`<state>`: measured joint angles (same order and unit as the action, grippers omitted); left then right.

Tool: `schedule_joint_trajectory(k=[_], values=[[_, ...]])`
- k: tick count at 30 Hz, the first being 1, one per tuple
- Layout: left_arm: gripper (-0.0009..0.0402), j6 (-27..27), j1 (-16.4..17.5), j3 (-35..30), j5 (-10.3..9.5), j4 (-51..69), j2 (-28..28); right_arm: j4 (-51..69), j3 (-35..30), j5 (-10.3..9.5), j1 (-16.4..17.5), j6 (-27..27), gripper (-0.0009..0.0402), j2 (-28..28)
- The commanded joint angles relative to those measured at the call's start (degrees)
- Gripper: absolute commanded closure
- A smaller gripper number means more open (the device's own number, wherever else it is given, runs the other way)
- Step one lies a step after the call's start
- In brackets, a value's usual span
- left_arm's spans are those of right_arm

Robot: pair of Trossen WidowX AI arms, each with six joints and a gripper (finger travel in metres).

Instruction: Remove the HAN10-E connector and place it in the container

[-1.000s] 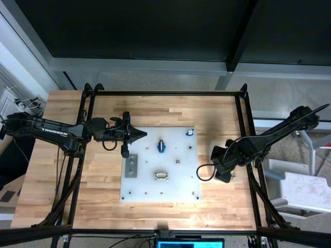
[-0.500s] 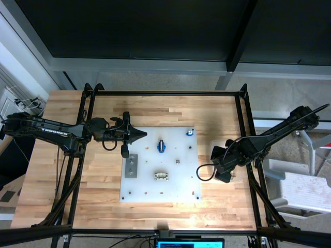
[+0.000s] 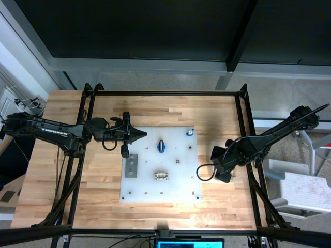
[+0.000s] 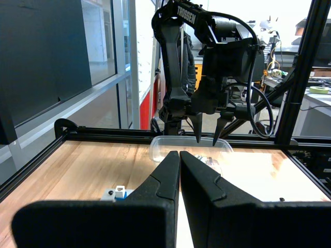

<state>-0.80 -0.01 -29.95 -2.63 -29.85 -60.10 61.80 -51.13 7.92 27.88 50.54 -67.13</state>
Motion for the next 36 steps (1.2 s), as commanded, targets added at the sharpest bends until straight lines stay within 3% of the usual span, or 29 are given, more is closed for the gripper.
schedule_joint_trajectory(k=[1, 36], values=[[0.0393, 0.0, 0.0, 0.0, 0.0, 0.0, 0.0, 0.0, 0.0, 0.0, 0.0, 0.0, 0.0231, 0.0], [0.0393, 0.0, 0.0, 0.0, 0.0, 0.0, 0.0, -2.1, 0.0, 0.0, 0.0, 0.0, 0.0231, 0.0]])
